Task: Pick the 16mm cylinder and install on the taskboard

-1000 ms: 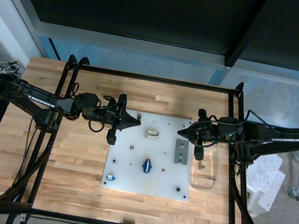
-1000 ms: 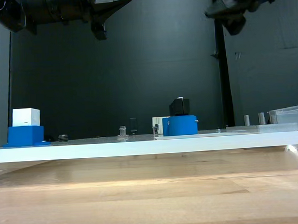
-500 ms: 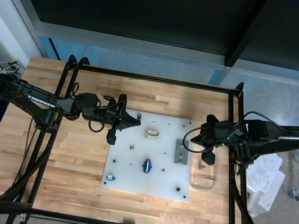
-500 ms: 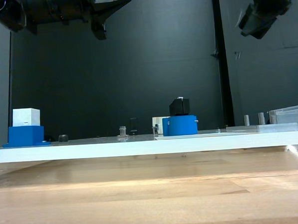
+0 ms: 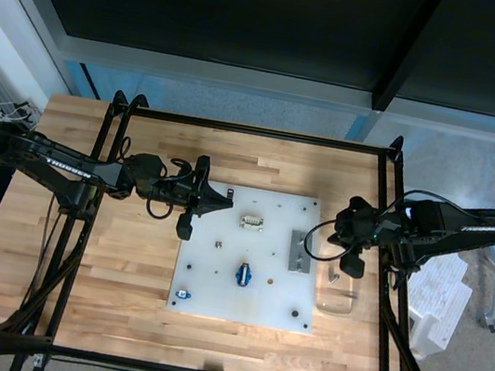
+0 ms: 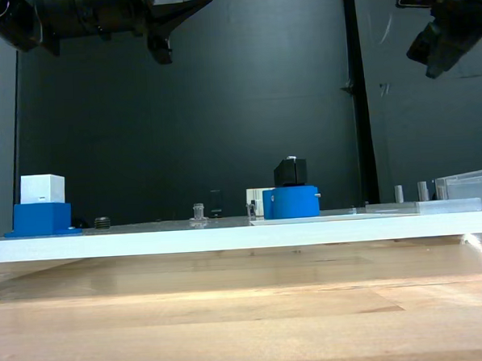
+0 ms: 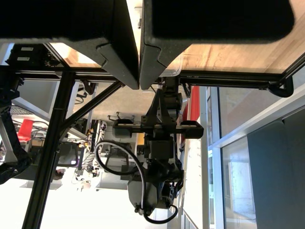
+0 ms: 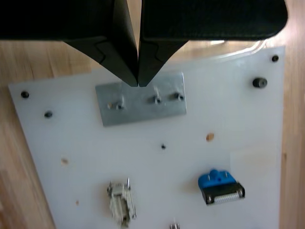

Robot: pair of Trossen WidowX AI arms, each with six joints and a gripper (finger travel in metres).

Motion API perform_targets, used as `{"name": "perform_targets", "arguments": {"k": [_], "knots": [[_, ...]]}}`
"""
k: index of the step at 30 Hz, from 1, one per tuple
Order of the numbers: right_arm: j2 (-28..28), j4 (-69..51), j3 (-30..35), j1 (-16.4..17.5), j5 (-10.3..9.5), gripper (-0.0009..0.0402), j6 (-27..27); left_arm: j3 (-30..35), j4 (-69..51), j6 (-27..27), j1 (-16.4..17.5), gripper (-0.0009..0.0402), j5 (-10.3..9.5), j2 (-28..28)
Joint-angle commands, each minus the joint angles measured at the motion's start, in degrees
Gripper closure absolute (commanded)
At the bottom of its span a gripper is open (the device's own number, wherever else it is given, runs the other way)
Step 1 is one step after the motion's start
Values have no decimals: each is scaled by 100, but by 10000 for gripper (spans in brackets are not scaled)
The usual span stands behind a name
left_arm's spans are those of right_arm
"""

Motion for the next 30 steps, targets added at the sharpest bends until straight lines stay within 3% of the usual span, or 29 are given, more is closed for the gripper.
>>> {"name": "perform_targets", "arguments": {"k": [1, 13, 18, 25, 30], "knots": [[13, -184, -2, 96, -87, 393, 109, 0, 2, 2, 0, 393, 2, 2], [378, -831, 0, 754, -133, 393, 501, 0, 2, 2, 2, 393, 0, 2], [525, -1078, 0, 798, -280, 393, 549, 0, 2, 2, 2, 393, 2, 2], [761, -1414, -2, 804, -297, 393, 549, 0, 2, 0, 0, 393, 2, 2], [938, -1528, -2, 815, -422, 375, 531, 0, 0, 0, 2, 393, 0, 2]]}}
